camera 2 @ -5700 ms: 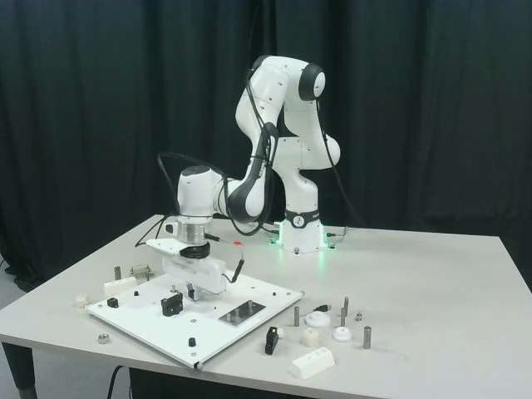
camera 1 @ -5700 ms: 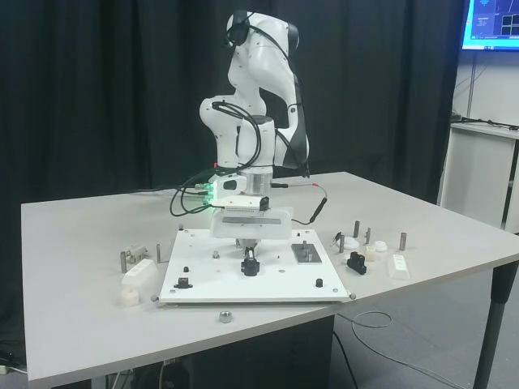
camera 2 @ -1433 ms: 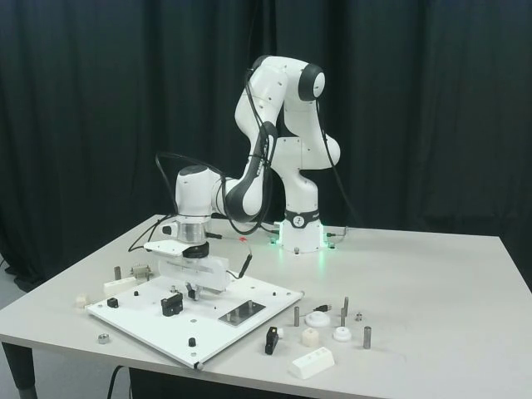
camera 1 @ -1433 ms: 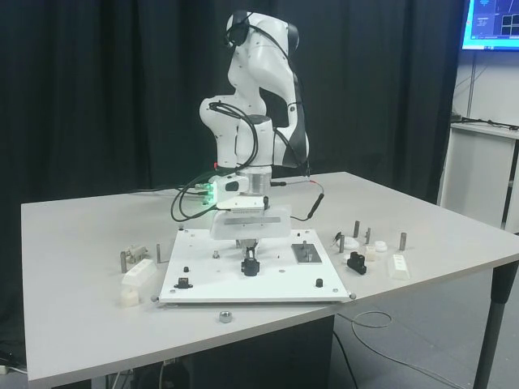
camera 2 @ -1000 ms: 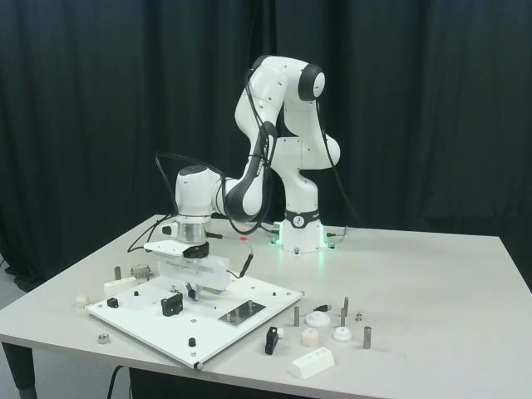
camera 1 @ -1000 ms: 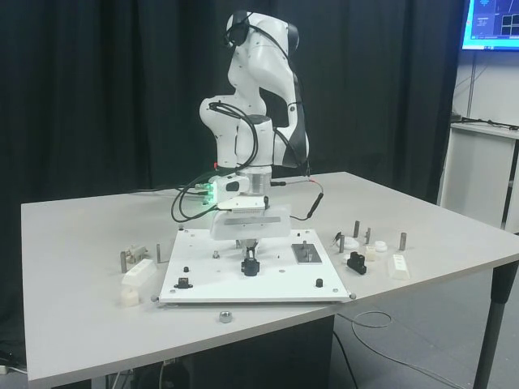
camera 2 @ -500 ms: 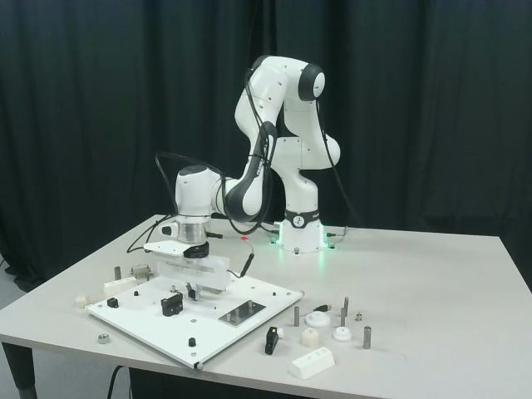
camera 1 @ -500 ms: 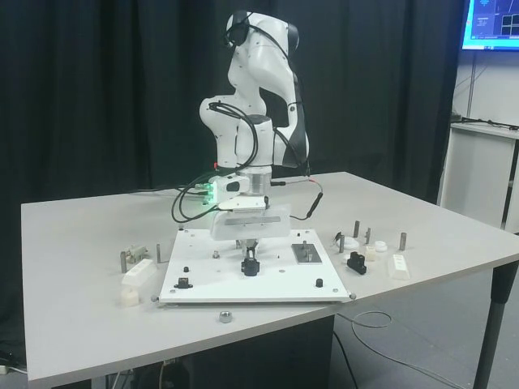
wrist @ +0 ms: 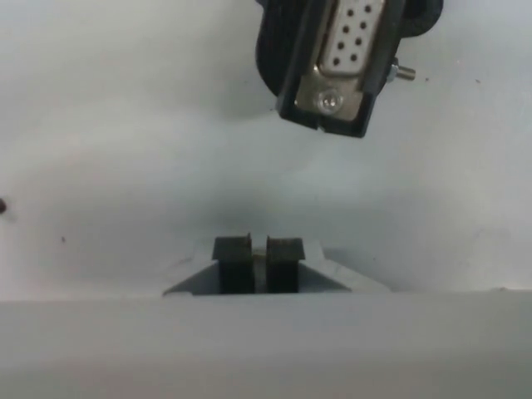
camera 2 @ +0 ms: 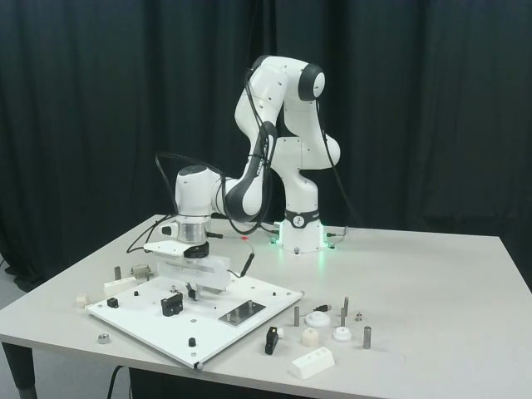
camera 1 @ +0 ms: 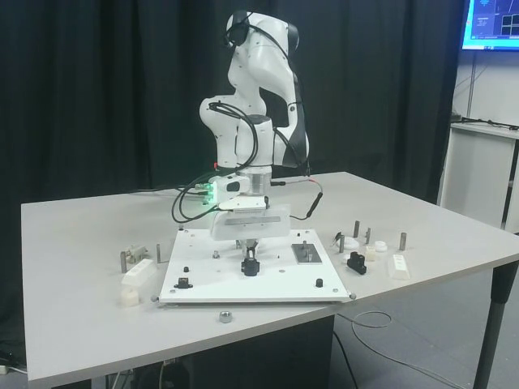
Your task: Remove square peg 1.
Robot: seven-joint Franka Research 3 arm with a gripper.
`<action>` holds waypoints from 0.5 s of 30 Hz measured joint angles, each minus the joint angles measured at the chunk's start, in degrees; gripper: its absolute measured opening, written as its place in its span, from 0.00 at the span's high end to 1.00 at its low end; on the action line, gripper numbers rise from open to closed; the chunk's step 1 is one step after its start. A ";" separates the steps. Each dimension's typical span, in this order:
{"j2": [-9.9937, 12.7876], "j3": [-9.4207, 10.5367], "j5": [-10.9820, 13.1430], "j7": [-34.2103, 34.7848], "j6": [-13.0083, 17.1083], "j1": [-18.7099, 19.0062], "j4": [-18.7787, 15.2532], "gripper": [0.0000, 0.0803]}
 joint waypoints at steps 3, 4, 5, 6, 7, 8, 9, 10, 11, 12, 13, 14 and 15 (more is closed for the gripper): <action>0.00 0.00 0.12 0.55 -0.01 -0.02 0.01 0.96; 0.00 0.00 0.19 0.91 -0.02 -0.03 0.01 0.96; 0.00 0.00 0.25 1.35 -0.02 -0.04 0.01 0.96; 0.00 0.00 0.28 1.78 -0.02 -0.05 0.01 0.96; 0.00 0.00 0.29 2.18 -0.02 -0.06 0.01 0.96; 0.00 0.00 0.29 2.48 -0.02 -0.06 0.01 0.96; 0.00 0.00 0.29 2.72 -0.02 -0.06 0.01 0.96; 0.01 0.00 0.29 2.95 -0.02 -0.06 0.01 0.96; 0.01 0.00 0.29 3.14 -0.02 -0.06 0.02 0.96; 0.02 0.00 0.29 3.33 -0.02 -0.07 0.02 0.96; 0.03 0.00 0.29 3.60 -0.02 -0.07 0.03 0.96; 0.03 0.00 0.29 3.93 -0.02 -0.07 0.03 0.96; 0.04 0.00 0.30 4.31 -0.02 -0.07 0.04 0.96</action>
